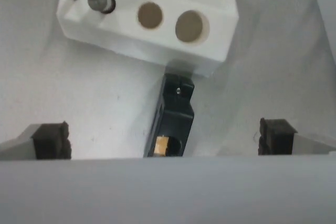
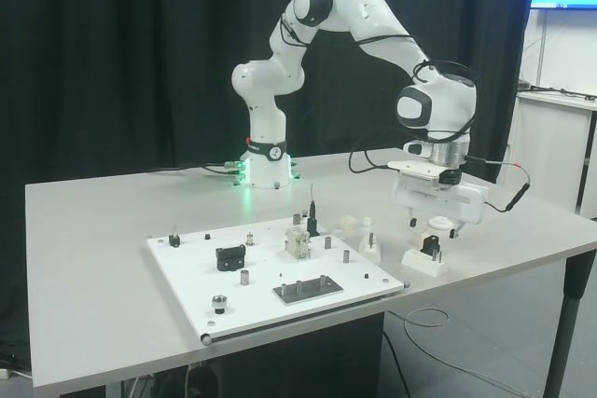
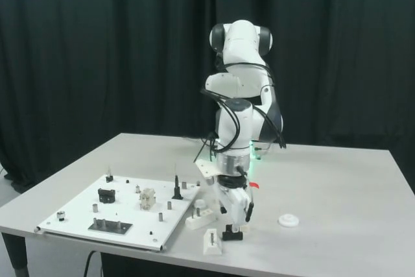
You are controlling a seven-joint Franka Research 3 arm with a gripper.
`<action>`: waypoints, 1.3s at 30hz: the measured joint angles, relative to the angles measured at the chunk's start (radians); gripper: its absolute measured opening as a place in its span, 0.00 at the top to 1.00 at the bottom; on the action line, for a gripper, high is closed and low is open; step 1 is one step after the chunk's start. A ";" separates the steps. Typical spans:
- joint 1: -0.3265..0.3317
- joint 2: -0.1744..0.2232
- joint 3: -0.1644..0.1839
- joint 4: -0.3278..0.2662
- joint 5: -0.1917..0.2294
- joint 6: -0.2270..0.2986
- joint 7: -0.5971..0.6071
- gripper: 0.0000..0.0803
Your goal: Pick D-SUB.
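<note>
The D-SUB is a small black connector body standing on the grey table, one end against a white holder block. That block has two round holes and two grey pegs. My gripper is open, just above the connector, with one black fingertip well clear on each side and nothing between them touching. From the first room view, the gripper hangs right over the D-SUB near the table's front right edge. The second room view shows the D-SUB beside the white block, under the gripper.
A white assembly board with several small parts lies left of the gripper. Two small white holders stand between the board and the D-SUB. A white gear disc lies on the table beyond. The table's front edge is close.
</note>
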 joint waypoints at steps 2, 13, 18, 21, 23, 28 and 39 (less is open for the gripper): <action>0.000 0.001 0.002 0.000 0.006 0.000 0.009 0.00; 0.001 0.016 0.003 0.009 0.036 -0.002 0.031 0.00; 0.002 0.030 0.003 0.021 0.040 -0.007 0.031 0.00; 0.002 0.038 0.003 0.026 0.041 -0.008 0.031 0.00; 0.003 0.042 0.003 0.029 0.042 -0.008 0.031 0.00; 0.003 0.053 0.003 0.039 0.045 -0.010 0.032 0.00; 0.003 0.060 0.001 0.046 0.060 -0.010 0.030 0.00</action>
